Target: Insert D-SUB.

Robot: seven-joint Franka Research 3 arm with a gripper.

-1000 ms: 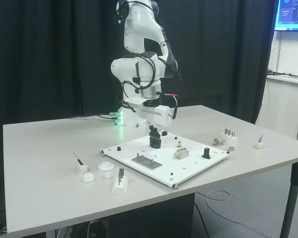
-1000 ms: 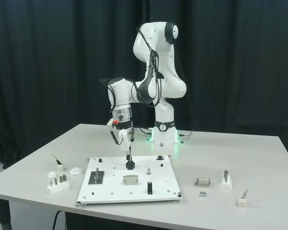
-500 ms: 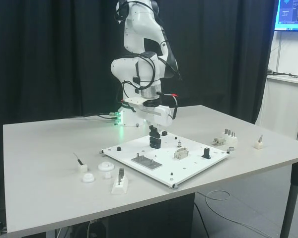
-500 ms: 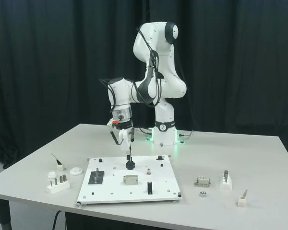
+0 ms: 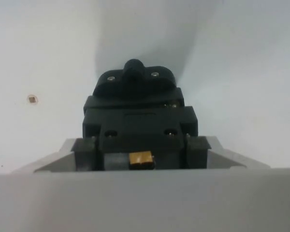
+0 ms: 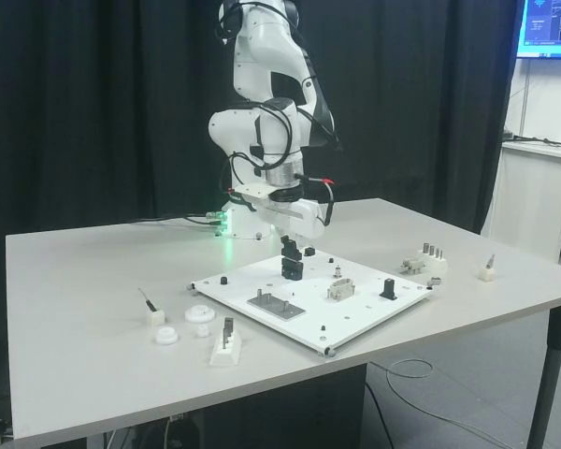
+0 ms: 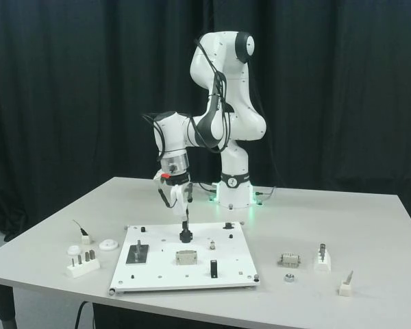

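Two room cameras and one wrist camera cover your table.

Your first room view stands off a table corner, at a distance, looking slantwise across the table (image 6: 93, 281) at the arm (image 6: 266, 103) and the white board (image 6: 355, 323). Your second room view faces the arm (image 7: 222, 116) head-on from the table's far edge, also well back; both share arm, board (image 7: 157, 271) and table (image 7: 370, 226). Your wrist view looks down from very near, filled by a black plug (image 5: 137, 121) over the board (image 5: 43, 53).
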